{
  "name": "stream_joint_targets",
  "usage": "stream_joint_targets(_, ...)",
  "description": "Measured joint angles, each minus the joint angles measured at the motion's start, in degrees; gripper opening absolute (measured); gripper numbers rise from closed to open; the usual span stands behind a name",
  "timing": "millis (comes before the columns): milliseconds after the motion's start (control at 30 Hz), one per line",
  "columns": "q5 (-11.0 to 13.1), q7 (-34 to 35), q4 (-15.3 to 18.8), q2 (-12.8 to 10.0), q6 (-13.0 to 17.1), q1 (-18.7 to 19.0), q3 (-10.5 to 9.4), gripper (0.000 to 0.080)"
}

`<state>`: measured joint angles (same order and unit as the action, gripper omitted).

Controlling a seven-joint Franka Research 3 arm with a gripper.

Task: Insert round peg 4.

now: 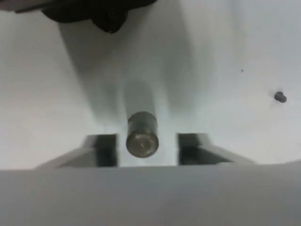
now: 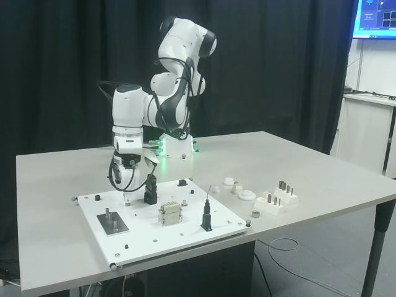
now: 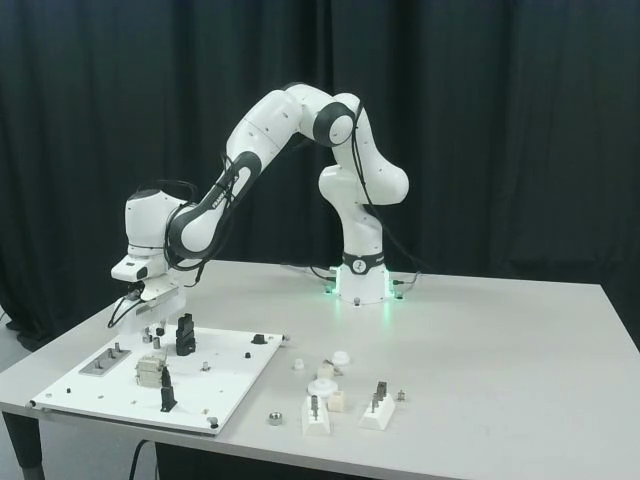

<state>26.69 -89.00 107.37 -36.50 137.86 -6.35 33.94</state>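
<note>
Counter: grey counter [image 2: 297, 161] carries the white arm [image 3: 262, 140], bolted near the back edge, with a green glow at its base.
Board: white board [image 2: 185, 232] lies flat at the counter's front corner, nearest the arm's wrist.
Room: black curtains [image 3: 500, 120] hang behind the counter; a second white bench [image 2: 368, 127] stands off to one side in the first room view, with a screen [image 2: 376, 18] above it.
Peg: round peg [image 1: 141, 135] stands upright between the fingertips in the wrist view, above the white board.
Gripper: gripper [image 1: 146, 149] is spread, its jaws standing either side of the peg with a gap on each side, not clamped on it.
Board fittings: black upright block [image 2: 149, 190], grey plate [image 2: 112, 223] with pins, and black post holder [image 2: 206, 219] sit on the board, well apart.
Beside the board: white peg holders [image 2: 277, 199] stand on the bare counter.
</note>
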Motion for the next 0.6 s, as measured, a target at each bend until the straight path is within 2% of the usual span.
stream_joint_targets(33, 0.0, 0.0, 0.0, 0.0, 0.0, 0.0, 0.02, 0.0143)
stream_joint_targets(67, 0.0, 0.0, -0.1, 0.0, 0.0, 0.0, 0.05, 0.0355)
stream_joint_targets(200, -0.1, 0.0, -0.4, 0.4, -0.1, 0.1, 0.2, 0.0355)
stream_joint_targets(233, -0.1, 0.1, -0.5, 0.5, -0.2, 0.1, 0.26, 0.065)
stream_joint_targets(500, -1.5, 1.3, -1.0, 2.7, -3.0, 0.6, 0.88, 0.065)
stream_joint_targets(533, -1.7, 1.5, -1.0, 3.0, -3.3, 0.7, 0.99, 0.0791)
stream_joint_targets(600, -2.4, 1.9, -1.1, 3.5, -3.8, 0.9, 1.17, 0.0791)
